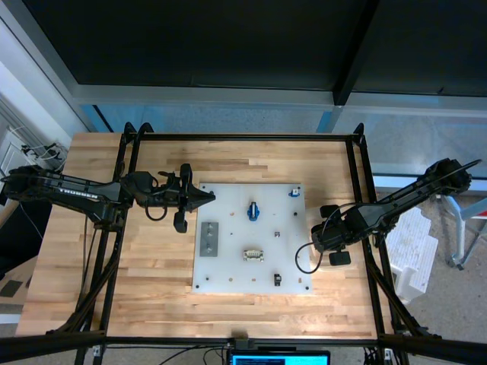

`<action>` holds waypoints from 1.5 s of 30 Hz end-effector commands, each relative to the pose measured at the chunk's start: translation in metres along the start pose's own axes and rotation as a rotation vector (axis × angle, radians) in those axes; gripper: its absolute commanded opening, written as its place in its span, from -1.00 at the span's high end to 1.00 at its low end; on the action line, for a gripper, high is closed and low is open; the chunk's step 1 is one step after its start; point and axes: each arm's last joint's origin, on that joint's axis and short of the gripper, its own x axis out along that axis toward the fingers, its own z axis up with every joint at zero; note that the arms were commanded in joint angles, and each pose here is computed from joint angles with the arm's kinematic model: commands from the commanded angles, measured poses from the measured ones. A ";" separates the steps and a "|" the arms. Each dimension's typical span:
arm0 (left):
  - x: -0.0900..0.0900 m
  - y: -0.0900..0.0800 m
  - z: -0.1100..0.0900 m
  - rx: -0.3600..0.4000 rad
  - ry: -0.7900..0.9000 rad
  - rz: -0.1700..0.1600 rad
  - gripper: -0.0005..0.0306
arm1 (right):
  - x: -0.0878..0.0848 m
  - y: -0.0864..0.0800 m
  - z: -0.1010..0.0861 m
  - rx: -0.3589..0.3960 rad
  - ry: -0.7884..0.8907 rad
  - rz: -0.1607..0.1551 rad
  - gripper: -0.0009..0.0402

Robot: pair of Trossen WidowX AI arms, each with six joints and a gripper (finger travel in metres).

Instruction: Pick the USB connector and install on taskboard

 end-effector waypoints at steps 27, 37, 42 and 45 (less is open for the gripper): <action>0.000 0.000 0.000 0.000 0.000 0.000 0.96 | -0.004 -0.001 -0.002 0.006 -0.021 0.007 0.96; 0.000 0.000 0.000 0.000 0.000 0.000 0.97 | -0.008 -0.002 -0.004 0.013 -0.036 0.011 0.96; 0.000 0.000 0.000 0.000 0.000 0.000 0.96 | -0.011 -0.003 -0.006 0.018 -0.047 0.015 0.96; 0.000 0.000 0.000 0.000 0.000 0.000 0.96 | -0.013 -0.004 -0.007 0.020 -0.054 0.017 0.96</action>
